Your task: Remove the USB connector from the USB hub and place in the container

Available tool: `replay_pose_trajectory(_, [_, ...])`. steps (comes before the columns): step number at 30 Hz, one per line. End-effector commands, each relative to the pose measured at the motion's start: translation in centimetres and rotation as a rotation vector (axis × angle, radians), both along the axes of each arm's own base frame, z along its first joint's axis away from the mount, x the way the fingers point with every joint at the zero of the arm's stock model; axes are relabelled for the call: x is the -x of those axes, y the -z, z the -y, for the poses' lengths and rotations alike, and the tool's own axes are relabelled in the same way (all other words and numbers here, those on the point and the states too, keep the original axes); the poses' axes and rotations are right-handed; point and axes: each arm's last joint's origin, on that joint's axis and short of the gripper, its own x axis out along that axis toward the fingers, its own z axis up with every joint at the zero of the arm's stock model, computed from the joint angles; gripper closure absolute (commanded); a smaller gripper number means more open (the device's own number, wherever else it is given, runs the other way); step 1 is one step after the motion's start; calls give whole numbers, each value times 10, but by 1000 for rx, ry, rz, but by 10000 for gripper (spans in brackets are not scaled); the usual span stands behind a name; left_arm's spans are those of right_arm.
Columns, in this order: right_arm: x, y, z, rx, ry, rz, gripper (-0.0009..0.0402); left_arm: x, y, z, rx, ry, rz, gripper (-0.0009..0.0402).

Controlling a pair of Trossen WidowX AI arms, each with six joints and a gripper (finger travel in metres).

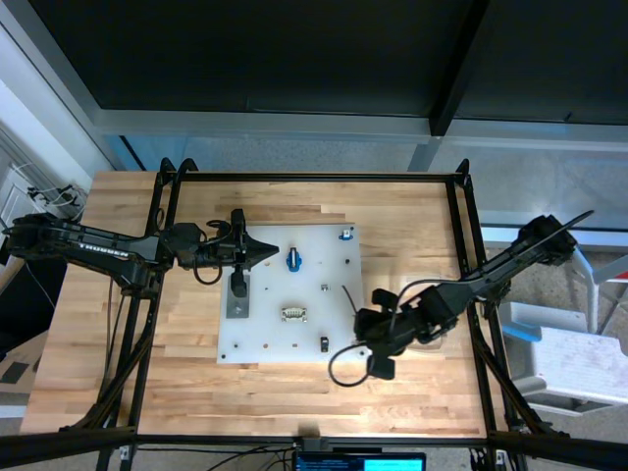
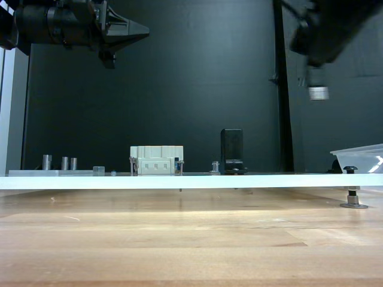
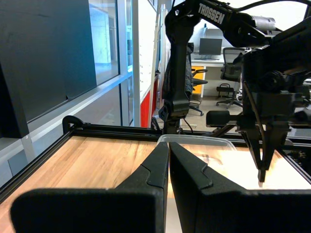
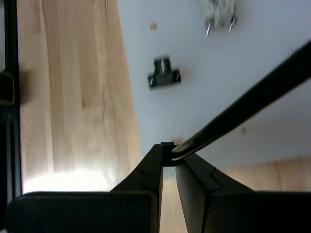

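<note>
Right gripper (image 4: 168, 154) is pinching the black cable (image 4: 243, 110) over the right edge of the board (image 1: 265, 341), near the tub (image 2: 359, 160) | left gripper (image 1: 273, 252) is hovering above the board, fingers (image 3: 194, 179) together, empty.

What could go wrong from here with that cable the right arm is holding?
The right end effector, at the board's right edge, pinches the cable only at its very tip, so it might slip or swivel. The free length sticks out, so it could catch the tub's rim or hang over it on release. The left end effector, shut above the board's left side, looks clear of the path.
</note>
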Motion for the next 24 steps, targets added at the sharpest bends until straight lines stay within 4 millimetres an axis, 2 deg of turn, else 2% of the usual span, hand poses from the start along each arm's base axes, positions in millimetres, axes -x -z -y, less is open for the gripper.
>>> replay_pose_trajectory(1, [13,4,2,-27,32,-10,393,0,0,0,0,0,0,392])
replay_pose_trajectory(12, [53,5,14,-44,72,-64,393,0,0,0,0,0,0,392])
replay_pose_trajectory(24, [91,16,24,-78,91,-91,393,0,0,0,0,0,0,392])
